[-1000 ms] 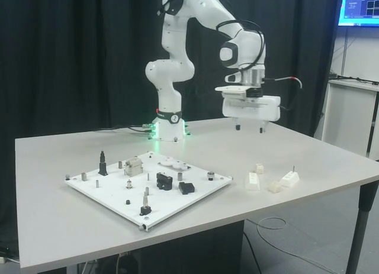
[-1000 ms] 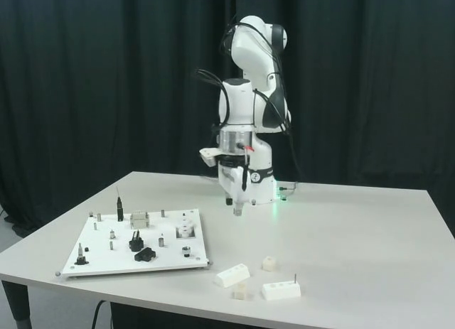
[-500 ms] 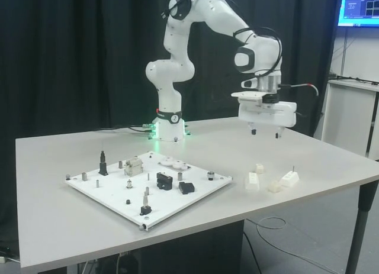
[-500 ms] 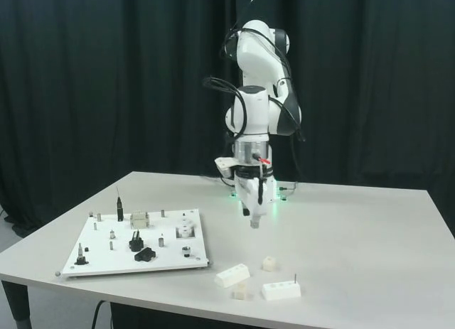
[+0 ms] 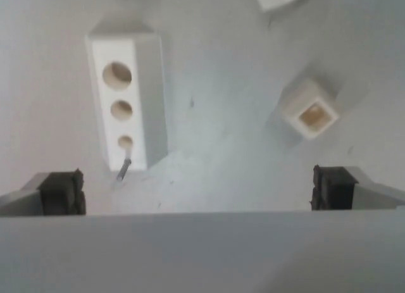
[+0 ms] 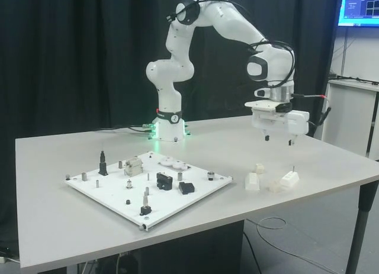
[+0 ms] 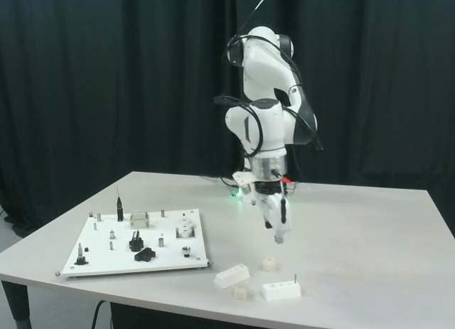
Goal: Pick round peg 1.
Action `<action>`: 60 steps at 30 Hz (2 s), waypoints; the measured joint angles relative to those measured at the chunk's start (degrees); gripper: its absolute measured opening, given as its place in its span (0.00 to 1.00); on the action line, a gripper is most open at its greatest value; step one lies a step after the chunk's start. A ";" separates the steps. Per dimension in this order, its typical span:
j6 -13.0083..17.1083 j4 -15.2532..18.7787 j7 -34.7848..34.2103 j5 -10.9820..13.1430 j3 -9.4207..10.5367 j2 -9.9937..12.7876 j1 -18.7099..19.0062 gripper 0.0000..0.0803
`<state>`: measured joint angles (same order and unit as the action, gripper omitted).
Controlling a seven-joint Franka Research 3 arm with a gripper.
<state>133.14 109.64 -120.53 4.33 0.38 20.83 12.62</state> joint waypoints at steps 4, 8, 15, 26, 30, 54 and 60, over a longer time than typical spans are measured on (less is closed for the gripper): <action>0.06 -1.13 -1.25 0.12 -0.11 1.60 1.02 1.00; 0.10 -2.33 -2.13 0.11 -0.52 3.13 2.01 1.00; 0.09 -4.51 -2.12 0.11 -2.20 5.76 4.02 1.00; -0.09 -8.09 -1.47 0.11 -4.08 9.79 6.45 1.00; -0.37 -9.46 -1.04 0.11 -4.11 11.13 6.78 1.00; -2.20 -16.79 -0.08 0.11 -5.50 18.32 9.18 1.00; -2.23 -17.67 -0.08 0.11 -5.88 19.40 9.30 1.00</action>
<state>130.91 91.97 -120.61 4.44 -5.51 40.23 21.93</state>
